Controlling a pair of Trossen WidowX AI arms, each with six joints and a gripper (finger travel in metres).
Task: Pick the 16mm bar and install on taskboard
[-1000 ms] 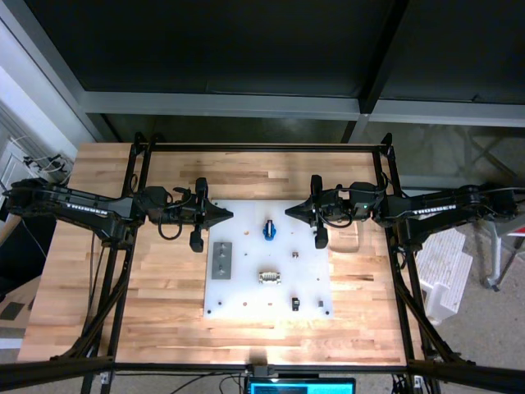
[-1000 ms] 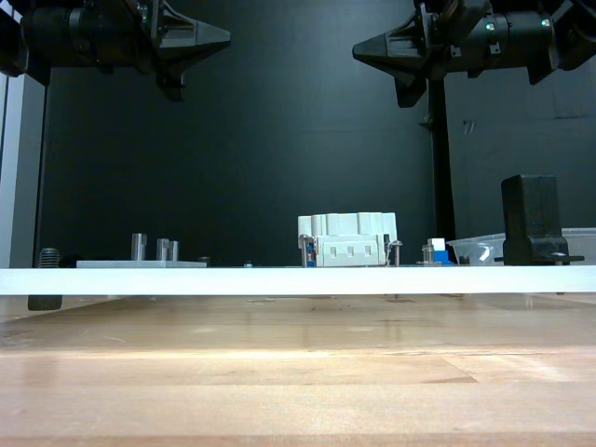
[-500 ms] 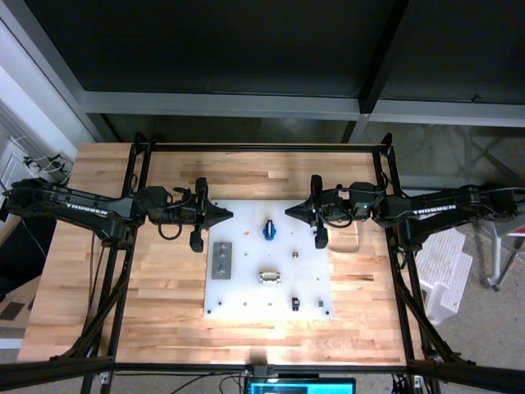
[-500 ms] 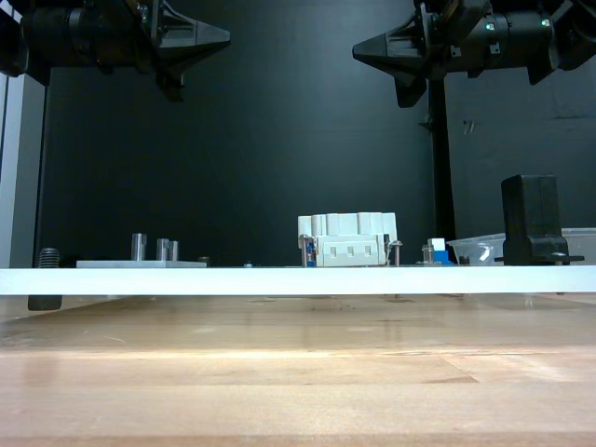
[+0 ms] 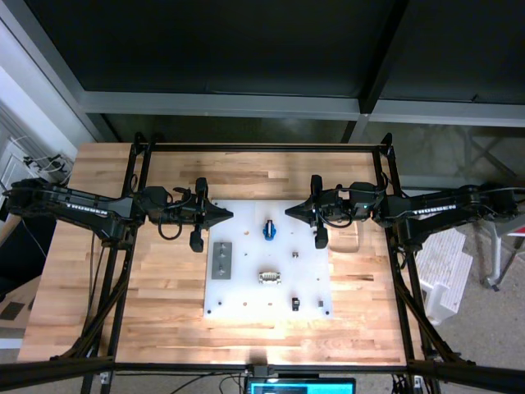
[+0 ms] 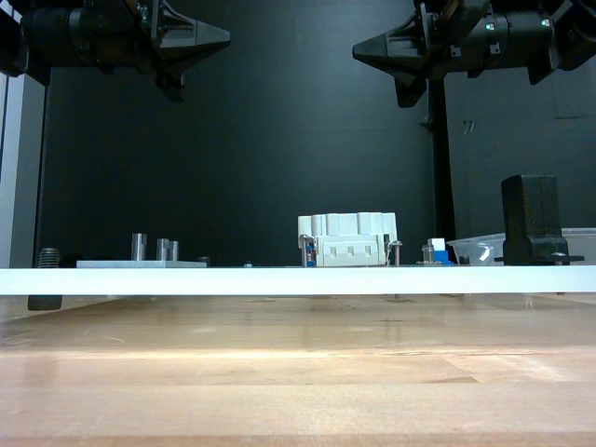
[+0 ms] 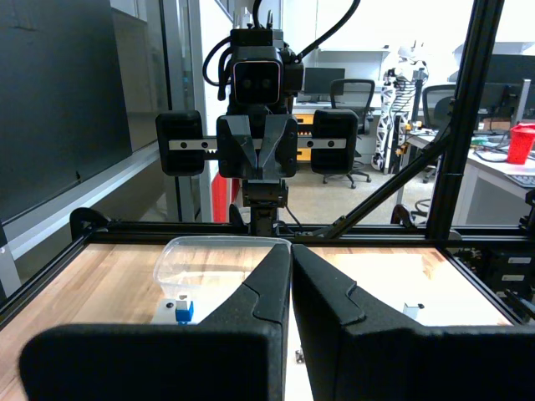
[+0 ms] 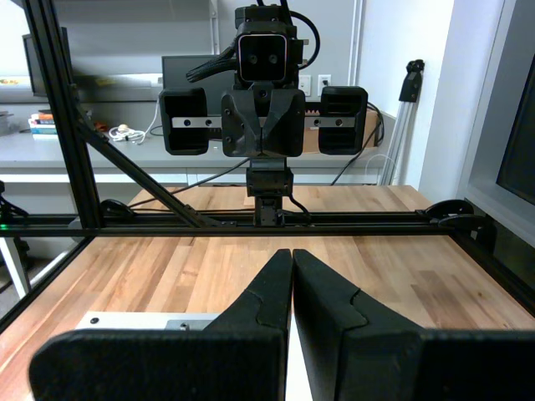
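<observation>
The taskboard [image 5: 246, 287] lies flat in the middle of the table, a white plate carrying a grey block [image 5: 222, 258], a blue fitting [image 5: 269, 231] and a pale connector [image 5: 269, 278]. The 16mm bar is out of view; I cannot pick it out in any frame. My left gripper [image 5: 228, 215] hangs high over the board's far left corner, shut and empty, pointing right. My right gripper [image 5: 289, 212] faces it from the far right side, also shut and empty. In the low view both grippers, the left [image 6: 223, 37] and the right [image 6: 358, 47], sit far above the board's edge [image 6: 279, 280].
A clear plastic tray [image 5: 349, 238] sits just right of the board under the right arm. Short pegs [image 6: 138, 247] stand on the grey block. A black upright part [image 6: 531, 223] stands near the board's front right. A black frame rail [image 5: 262, 148] runs along the back.
</observation>
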